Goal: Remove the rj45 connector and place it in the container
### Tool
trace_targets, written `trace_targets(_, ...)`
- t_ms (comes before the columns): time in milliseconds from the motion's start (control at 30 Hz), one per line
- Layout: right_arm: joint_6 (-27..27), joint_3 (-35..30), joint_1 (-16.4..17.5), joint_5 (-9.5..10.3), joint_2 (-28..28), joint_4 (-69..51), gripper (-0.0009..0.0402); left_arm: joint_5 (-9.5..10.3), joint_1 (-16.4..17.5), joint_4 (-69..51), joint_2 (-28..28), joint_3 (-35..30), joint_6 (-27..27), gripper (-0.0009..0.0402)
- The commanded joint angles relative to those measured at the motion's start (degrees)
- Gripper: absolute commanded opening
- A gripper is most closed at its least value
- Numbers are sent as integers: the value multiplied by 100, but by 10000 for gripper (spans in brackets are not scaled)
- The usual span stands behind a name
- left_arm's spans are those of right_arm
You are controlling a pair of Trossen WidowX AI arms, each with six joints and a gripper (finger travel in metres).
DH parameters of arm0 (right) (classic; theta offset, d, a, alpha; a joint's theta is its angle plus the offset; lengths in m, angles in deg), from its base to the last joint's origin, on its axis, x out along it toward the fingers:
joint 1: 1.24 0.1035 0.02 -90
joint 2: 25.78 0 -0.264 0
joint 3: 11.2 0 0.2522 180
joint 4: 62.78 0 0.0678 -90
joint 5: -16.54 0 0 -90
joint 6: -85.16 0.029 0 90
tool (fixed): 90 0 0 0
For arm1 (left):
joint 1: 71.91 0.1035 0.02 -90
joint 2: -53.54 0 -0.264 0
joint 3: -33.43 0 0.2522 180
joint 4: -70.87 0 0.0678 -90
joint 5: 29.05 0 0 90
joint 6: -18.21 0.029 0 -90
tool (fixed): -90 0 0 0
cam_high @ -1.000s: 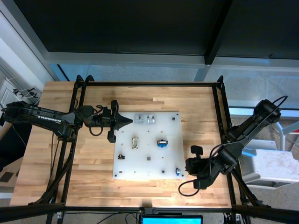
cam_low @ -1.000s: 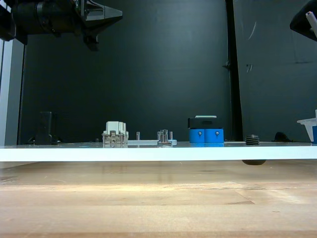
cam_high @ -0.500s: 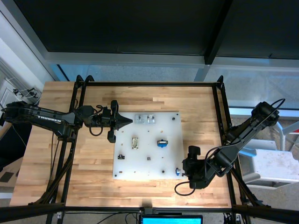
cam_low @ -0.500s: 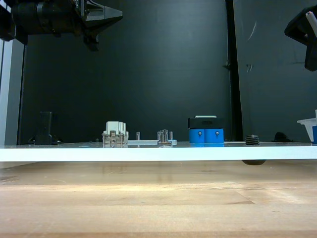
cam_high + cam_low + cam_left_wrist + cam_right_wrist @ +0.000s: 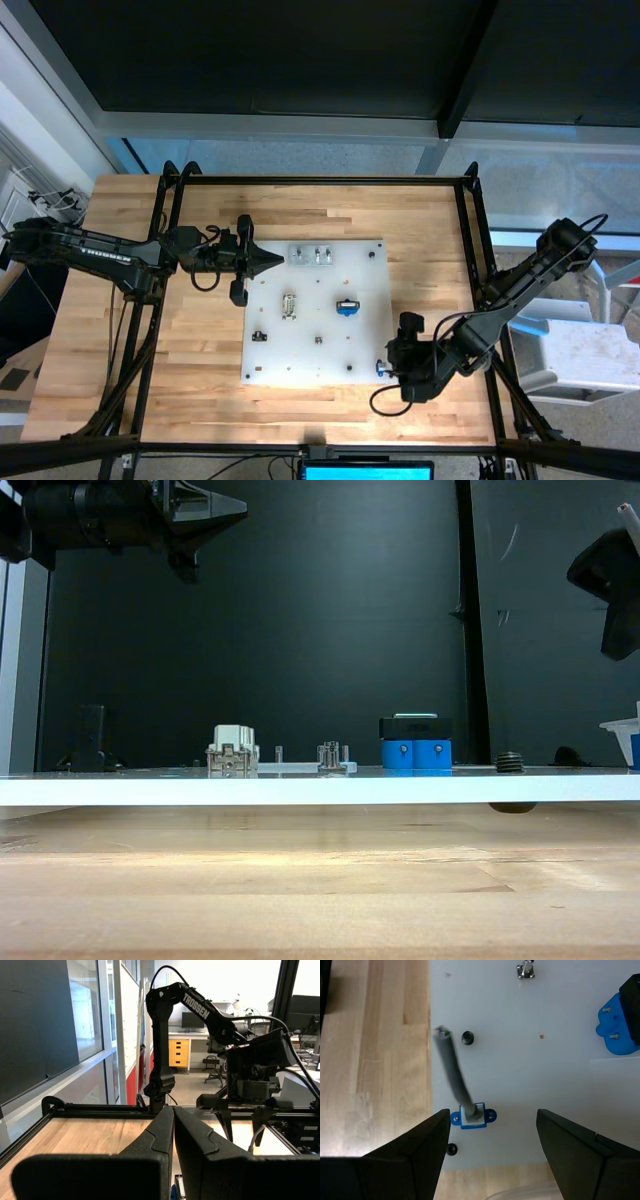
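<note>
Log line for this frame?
right gripper: open over grey-cabled rj45 plug in small blue jack | left gripper: shut, parked above white board's far-left corner

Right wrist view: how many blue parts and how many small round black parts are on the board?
Blue: 2, jack holding the rj45 connector, and block connector.
Black: 2, knob and corner knob.
Total: 4.
Right gripper: open, either side of the jack. Left gripper: shut, high over the board's far-left corner.

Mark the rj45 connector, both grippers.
rj45 connector (image 5: 471, 1114): right wrist view, plug body in jack (image 5: 490, 1116).
right gripper (image 5: 492, 1112): right wrist view, between open fingertips, over connector.
left gripper (image 5: 273, 259): high view, shut fingertips, above board's (image 5: 365, 300) left edge.
</note>
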Motion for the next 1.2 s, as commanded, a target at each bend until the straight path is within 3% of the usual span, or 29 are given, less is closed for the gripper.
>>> trace_targets(33,2,120,2,2,-2,195,240,-2,0,2,0,-2,0,0)
trace_targets(733,-125,238,-116,4,286,538,239,-2,0,0,-2,-2,0,0)
trace_targets(1200,-125,256,-140,46,404,588,209,-2,2,0,0,-2,0,0)
